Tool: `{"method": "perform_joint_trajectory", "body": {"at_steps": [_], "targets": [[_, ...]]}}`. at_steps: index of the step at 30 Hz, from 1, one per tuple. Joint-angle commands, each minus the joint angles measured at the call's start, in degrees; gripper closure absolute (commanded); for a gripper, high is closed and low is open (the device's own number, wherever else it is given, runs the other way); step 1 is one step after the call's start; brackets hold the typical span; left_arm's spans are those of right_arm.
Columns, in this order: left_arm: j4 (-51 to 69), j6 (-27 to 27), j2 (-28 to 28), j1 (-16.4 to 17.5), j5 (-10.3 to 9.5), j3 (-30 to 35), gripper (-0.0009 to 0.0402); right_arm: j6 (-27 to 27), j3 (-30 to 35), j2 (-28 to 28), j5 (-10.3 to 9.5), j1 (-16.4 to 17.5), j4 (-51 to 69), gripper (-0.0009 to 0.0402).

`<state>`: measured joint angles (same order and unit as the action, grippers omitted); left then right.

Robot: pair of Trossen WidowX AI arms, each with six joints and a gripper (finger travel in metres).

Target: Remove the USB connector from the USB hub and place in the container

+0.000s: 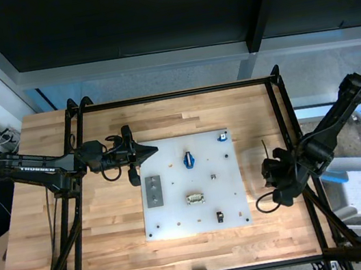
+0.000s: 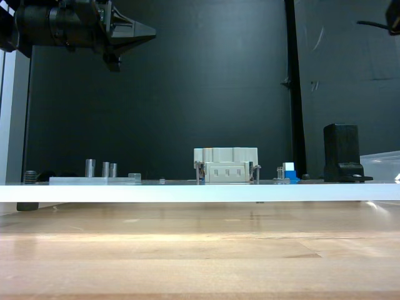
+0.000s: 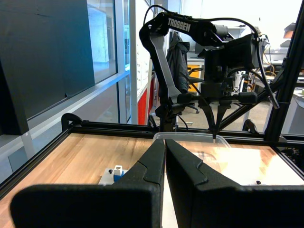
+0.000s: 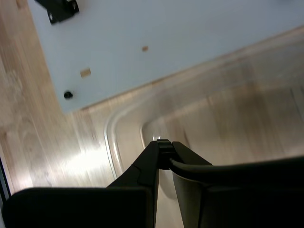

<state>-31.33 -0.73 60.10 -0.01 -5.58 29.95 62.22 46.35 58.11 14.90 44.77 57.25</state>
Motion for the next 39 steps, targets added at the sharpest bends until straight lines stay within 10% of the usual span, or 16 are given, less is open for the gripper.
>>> {"method": "perform_joint_trajectory", "body": {"at_steps": [1,13,27,39], "targets": [[0.0,0.0,0.02,0.0,0.0,0.0,0.0392,1.4,-1.09,-0.79,-0.17,1.11,-0.07,0.0393],[0.0,0.02,0.02,0.02,0.0,0.0,0.0392,3.06,-3.15,-2.19,-1.36,1.79,-0.04,0.0386],[-0.02,0.0,0.02,0.02,0.0,0.0,0.0392,3.63,-3.15,-2.12,-1.42,1.7,0.02,0.0235],[0.0,0.0,0.02,0.02,0.0,0.0,0.0392,5.07,-3.15,-2.12,-1.14,1.7,0.04,0.0211]]}}
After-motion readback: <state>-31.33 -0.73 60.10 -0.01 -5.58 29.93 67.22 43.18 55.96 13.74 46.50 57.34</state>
